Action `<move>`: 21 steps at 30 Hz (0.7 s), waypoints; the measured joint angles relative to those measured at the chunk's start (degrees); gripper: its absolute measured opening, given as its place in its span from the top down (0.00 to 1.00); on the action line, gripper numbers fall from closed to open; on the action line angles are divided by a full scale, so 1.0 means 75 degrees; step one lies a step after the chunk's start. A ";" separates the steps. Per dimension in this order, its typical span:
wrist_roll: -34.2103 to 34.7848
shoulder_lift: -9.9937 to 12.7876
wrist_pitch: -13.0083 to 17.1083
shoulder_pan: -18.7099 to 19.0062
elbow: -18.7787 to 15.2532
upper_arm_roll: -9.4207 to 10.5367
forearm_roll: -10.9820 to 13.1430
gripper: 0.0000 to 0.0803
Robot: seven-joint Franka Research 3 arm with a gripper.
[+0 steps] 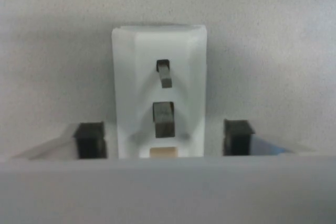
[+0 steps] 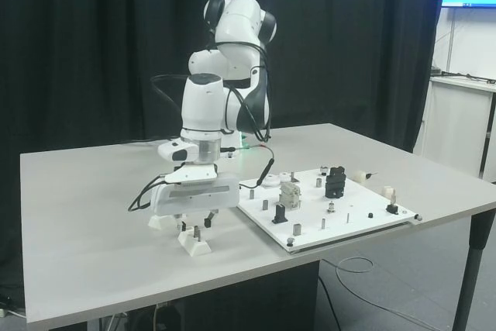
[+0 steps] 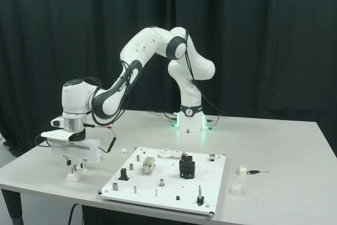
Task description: Pick square peg 2.
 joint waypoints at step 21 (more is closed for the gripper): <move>-0.0002 0.0097 -0.0080 -0.0031 0.0131 0.0002 0.0021 0.91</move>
